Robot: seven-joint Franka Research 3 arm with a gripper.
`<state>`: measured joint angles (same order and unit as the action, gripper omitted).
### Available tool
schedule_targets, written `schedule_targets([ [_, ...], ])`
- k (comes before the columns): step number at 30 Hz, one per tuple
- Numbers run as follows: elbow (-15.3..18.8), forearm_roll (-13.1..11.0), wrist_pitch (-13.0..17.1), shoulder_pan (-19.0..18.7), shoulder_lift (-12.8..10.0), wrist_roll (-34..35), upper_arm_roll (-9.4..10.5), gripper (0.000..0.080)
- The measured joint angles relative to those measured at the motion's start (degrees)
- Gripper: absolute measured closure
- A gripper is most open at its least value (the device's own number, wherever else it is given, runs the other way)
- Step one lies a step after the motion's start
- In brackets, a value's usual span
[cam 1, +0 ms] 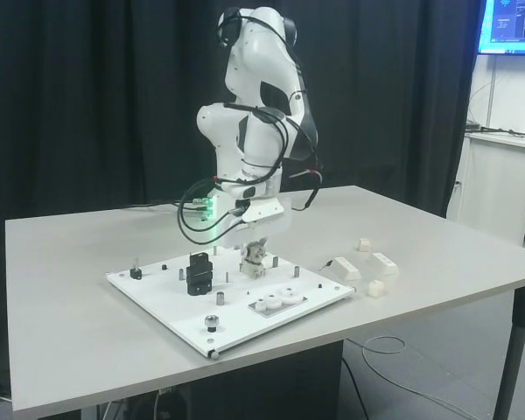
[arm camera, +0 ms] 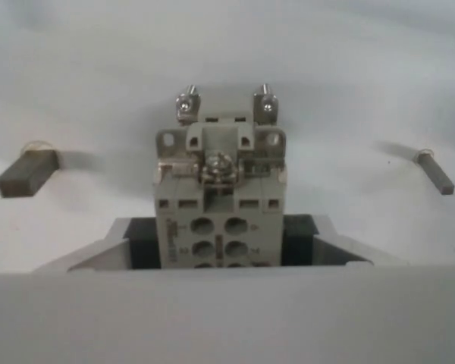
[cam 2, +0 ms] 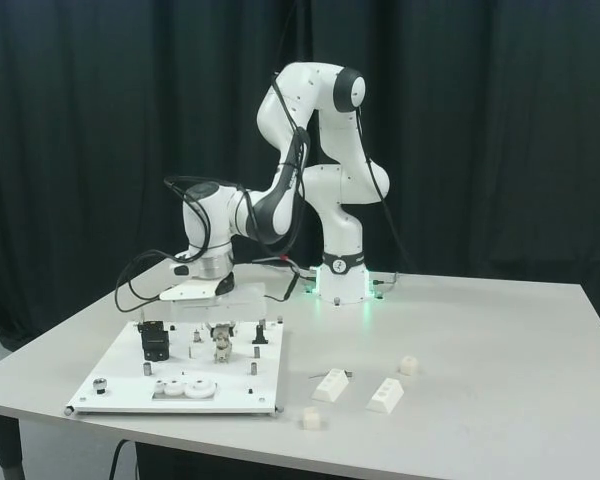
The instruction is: Remove waterproof.
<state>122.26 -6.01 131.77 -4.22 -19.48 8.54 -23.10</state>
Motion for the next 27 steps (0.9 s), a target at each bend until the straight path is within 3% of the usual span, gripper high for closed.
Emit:
schedule_targets([
  [12,-2.0,0.1,-5.1,0.0,2.3,0.0,-0.42,0.0488],
  [27,-2.8,0.1,-6.5,0.0,2.6,0.1,-0.70,0.0488],
])
